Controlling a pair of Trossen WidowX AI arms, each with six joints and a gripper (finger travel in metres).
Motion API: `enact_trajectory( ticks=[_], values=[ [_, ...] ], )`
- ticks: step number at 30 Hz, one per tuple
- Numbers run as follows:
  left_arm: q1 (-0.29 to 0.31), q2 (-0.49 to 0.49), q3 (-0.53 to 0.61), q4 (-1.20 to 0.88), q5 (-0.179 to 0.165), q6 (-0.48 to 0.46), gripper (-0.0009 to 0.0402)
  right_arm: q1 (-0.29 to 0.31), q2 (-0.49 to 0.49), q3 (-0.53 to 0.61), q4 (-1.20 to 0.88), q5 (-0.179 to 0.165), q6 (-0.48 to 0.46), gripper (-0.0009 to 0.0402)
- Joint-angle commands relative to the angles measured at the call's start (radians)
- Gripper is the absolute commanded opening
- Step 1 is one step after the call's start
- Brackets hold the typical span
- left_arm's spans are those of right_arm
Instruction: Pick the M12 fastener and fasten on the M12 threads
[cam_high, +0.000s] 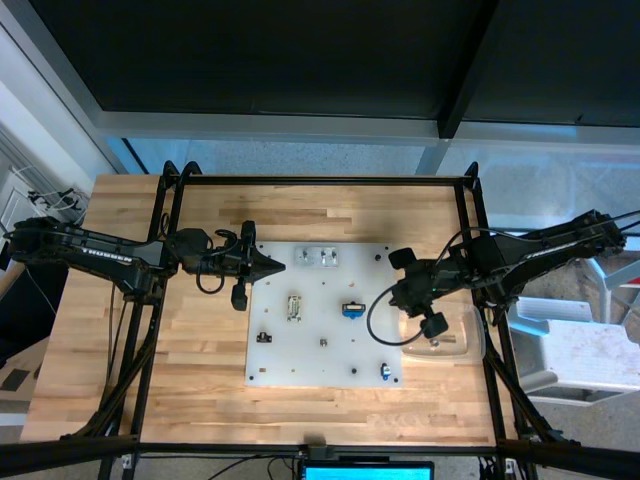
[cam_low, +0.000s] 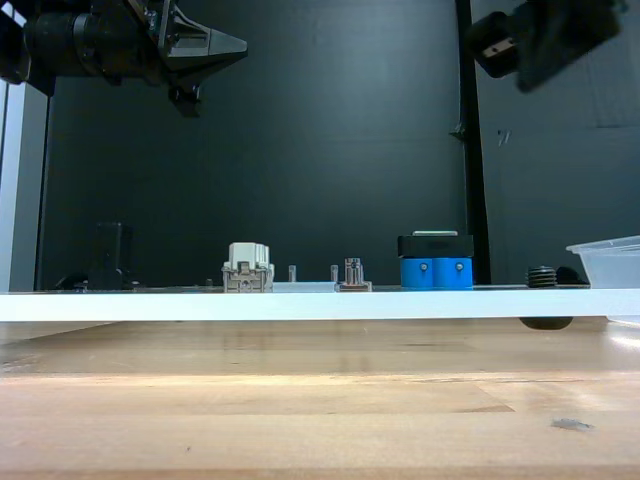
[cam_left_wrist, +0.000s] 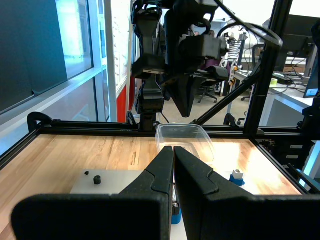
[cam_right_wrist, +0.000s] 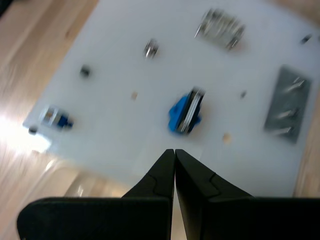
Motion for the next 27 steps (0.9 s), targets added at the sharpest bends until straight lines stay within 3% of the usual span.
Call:
enact_trajectory(
  ticks=[1,8,15,18,20,27],
  values=[
    [0.0,0.0,0.0,0.0,0.0,0.0,0.0,0.032,0.013,0.002,-0.09,0.0,-0.008,0.0],
    [0.0,0.0,0.0,0.0,0.0,0.0,0.0,0.127,0.068,0.002,-0.224,-0.027,-0.026,0.0],
    [0.0,0.0,0.0,0.0,0.0,0.0,0.0,0.242,0.098,0.002,-0.336,-0.031,-0.042,0.0],
    [0.0,0.0,0.0,0.0,0.0,0.0,0.0,0.264,0.112,0.002,-0.362,-0.071,-0.026,0.0],
    [0.0,0.0,0.0,0.0,0.0,0.0,0.0,0.274,0.124,0.0,-0.361,-0.074,0.006,0.0001],
    [0.0,0.0,0.0,0.0,0.0,0.0,0.0,0.354,0.153,-0.026,-0.349,-0.07,0.013,0.0049]
  ],
)
